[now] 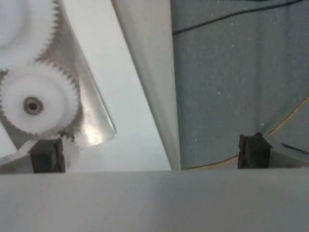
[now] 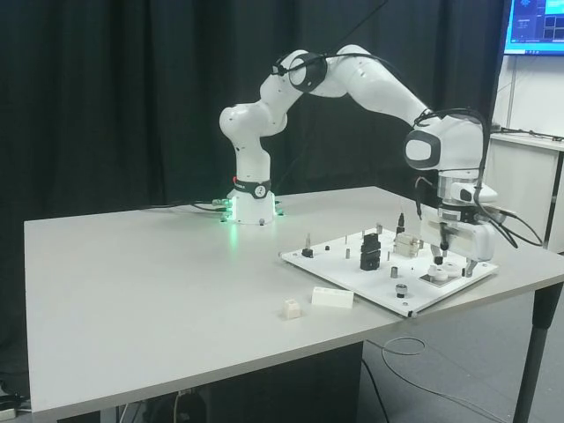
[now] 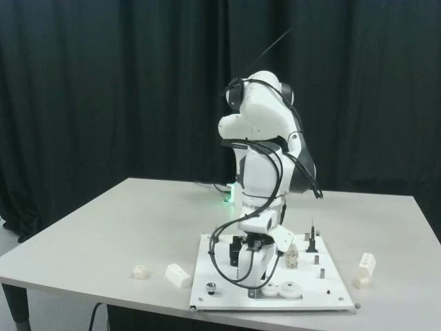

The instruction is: Insert small gear.

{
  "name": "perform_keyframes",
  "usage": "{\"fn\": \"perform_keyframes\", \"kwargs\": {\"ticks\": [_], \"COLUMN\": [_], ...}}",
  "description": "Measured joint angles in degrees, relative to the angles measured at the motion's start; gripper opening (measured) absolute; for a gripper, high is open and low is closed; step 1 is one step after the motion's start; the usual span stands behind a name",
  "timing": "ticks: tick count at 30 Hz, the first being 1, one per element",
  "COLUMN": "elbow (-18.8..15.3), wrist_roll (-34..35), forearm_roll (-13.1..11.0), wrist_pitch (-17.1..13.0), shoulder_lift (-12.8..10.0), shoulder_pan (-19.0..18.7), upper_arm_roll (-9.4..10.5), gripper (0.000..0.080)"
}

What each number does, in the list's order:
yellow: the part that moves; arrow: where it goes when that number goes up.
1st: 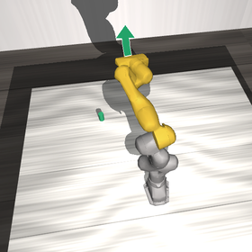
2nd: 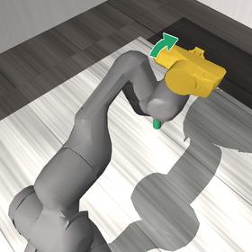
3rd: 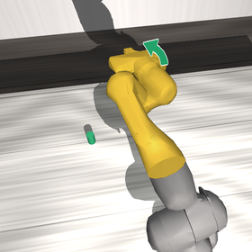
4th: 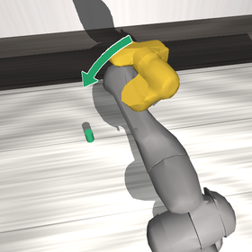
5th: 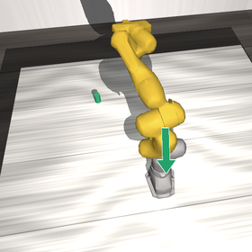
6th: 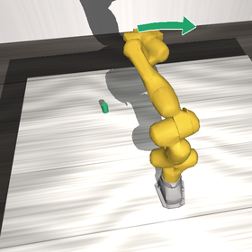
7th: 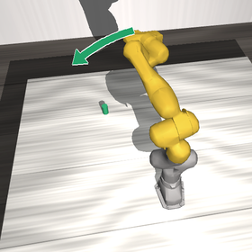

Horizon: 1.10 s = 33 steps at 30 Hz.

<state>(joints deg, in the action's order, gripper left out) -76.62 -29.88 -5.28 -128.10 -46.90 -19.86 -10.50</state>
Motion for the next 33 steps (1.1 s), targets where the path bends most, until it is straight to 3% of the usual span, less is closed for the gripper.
{"fn": "perform_keyframes", "kwargs": {"ticks": [33], "elbow": [0.7], "wrist_roll": [-0.2], "forearm_roll": [1.8], "wrist_pitch": [0.6], "shoulder_lift": [-1.5], "shoulder_pan": [0.2], "upper_arm_roll": [-0.63], "gripper": [0.08]}}
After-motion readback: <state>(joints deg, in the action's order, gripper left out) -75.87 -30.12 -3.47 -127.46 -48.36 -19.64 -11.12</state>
